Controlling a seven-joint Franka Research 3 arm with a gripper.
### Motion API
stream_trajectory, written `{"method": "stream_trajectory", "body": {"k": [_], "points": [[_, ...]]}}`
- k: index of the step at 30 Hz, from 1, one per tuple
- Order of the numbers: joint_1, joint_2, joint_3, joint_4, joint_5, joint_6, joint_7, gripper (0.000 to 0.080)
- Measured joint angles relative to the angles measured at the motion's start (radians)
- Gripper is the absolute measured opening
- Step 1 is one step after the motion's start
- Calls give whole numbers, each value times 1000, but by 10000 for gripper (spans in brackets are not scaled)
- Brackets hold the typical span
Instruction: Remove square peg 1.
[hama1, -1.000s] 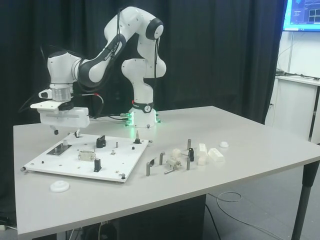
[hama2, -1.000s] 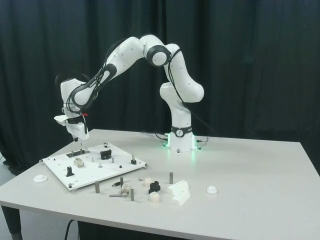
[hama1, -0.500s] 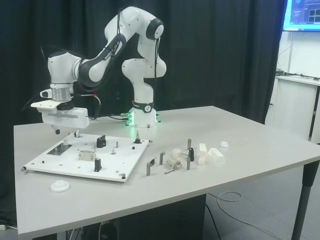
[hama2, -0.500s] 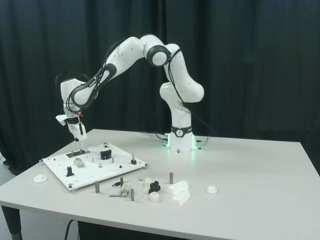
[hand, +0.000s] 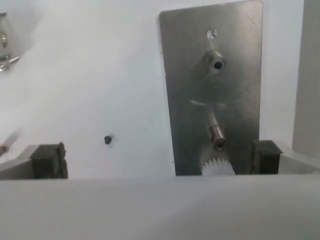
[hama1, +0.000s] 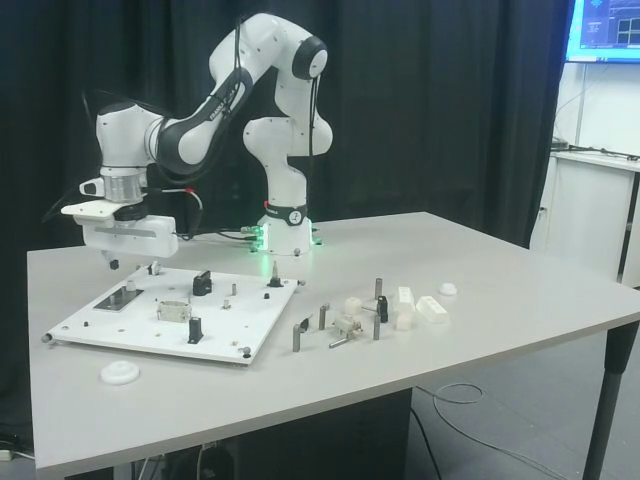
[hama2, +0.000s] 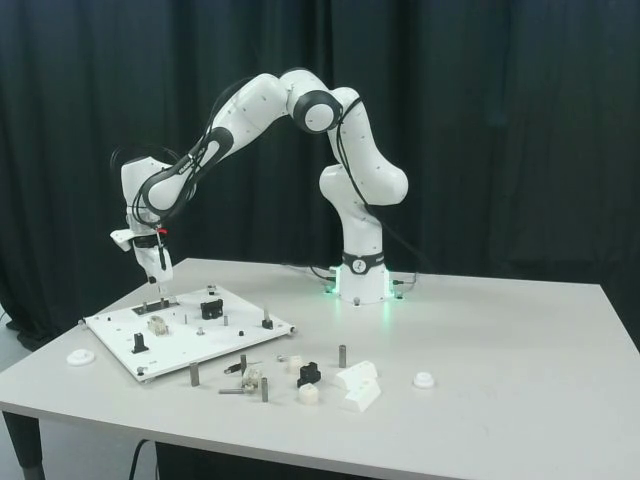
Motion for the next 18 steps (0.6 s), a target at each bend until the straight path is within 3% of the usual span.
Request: {"method": "stream_trajectory", "body": {"k": [9, 18], "points": [[6, -14, 5, 0, 53, 8, 28, 800], [34, -44, 5, -7, 60, 9, 33, 800]]}}
